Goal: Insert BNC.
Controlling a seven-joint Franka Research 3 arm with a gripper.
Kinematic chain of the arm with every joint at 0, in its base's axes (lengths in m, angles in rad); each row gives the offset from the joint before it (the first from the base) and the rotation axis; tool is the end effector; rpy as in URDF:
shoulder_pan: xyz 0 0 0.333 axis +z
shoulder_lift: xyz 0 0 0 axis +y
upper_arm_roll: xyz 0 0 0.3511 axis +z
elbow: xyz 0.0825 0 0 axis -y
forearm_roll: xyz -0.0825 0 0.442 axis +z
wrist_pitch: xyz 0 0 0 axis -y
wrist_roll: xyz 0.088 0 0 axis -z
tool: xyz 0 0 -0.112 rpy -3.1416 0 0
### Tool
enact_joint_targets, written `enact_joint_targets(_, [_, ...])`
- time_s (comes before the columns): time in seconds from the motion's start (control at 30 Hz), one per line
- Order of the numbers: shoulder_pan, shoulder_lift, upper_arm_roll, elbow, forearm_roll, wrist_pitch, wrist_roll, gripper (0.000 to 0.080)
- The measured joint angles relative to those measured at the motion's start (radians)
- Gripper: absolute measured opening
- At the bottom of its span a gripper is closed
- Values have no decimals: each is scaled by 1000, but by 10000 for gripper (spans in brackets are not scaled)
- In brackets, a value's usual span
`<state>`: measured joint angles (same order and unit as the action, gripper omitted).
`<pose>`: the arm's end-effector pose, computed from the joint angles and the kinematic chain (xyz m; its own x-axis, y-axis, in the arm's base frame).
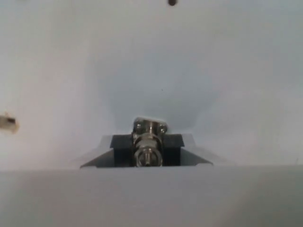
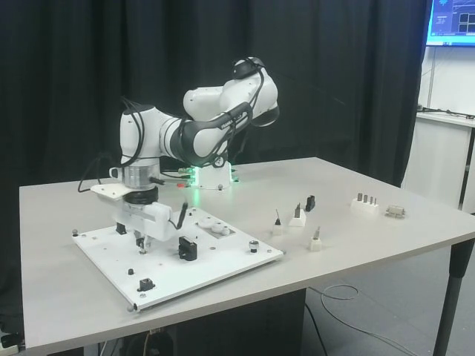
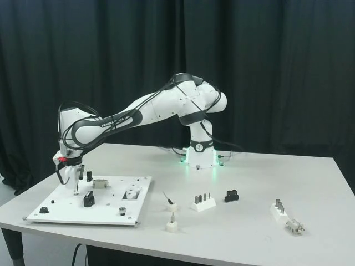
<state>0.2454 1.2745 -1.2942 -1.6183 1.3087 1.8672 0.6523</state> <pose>0.5744 -0.4723 0.2052 -0.3713 -0.9285 -0.0048 -0.9278 0.3713 -0.0358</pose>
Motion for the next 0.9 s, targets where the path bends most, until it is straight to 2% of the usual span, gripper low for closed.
enact_joint_targets(0.23, [-8, -2, 2, 5, 5, -11, -138, 121])
enact_joint_targets(0.5, [-12, -3, 4, 6, 8, -17, -373, 121])
enact_joint_targets(0.9, [-16, -4, 8, 7, 13, -18, -644, 121])
